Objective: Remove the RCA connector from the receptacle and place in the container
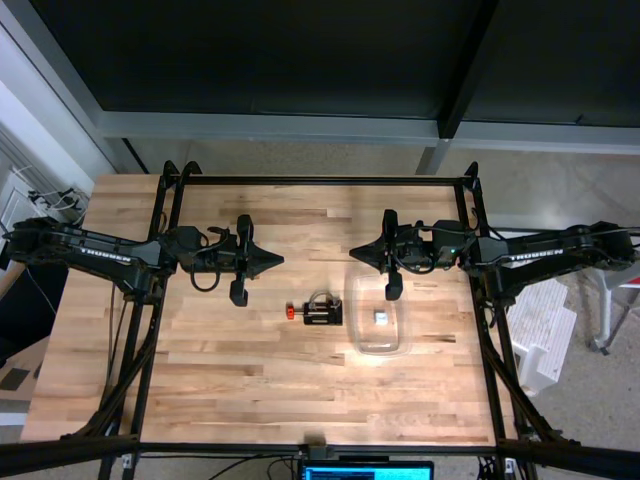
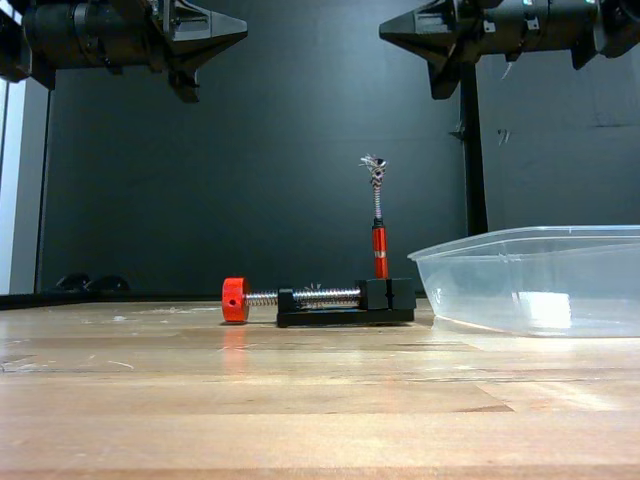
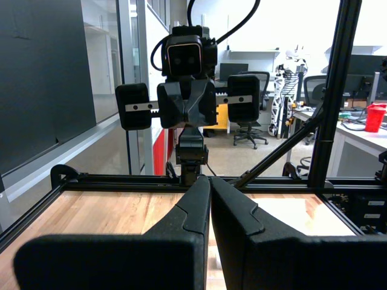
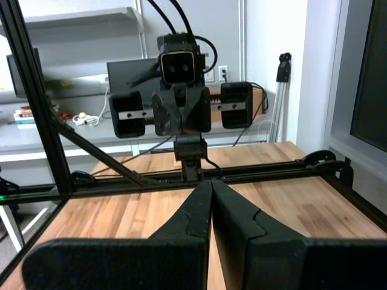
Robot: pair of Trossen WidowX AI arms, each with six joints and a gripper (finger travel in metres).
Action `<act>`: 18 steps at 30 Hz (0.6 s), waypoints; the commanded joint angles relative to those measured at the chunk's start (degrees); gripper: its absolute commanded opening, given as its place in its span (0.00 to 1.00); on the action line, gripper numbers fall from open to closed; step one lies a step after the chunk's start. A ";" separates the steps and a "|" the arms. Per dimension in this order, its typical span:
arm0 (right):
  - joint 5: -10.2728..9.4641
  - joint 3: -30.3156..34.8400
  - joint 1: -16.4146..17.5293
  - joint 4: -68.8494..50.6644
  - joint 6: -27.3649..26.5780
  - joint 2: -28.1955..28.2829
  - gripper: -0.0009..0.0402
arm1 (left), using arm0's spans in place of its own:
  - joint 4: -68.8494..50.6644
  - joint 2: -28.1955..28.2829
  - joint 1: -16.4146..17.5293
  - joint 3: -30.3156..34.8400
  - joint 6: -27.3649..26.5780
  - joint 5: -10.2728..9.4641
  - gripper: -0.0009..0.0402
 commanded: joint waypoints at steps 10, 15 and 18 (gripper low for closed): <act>0.09 15.26 1.22 -40.35 -0.17 2.69 0.02 | 0.00 0.00 0.02 0.00 0.00 0.00 0.02; 0.11 21.53 2.43 -53.68 -1.53 6.78 0.02 | 0.00 0.00 0.00 0.00 0.00 0.00 0.02; 0.11 24.68 2.67 -59.74 -1.92 9.38 0.02 | 0.00 0.00 0.02 0.00 0.00 0.00 0.02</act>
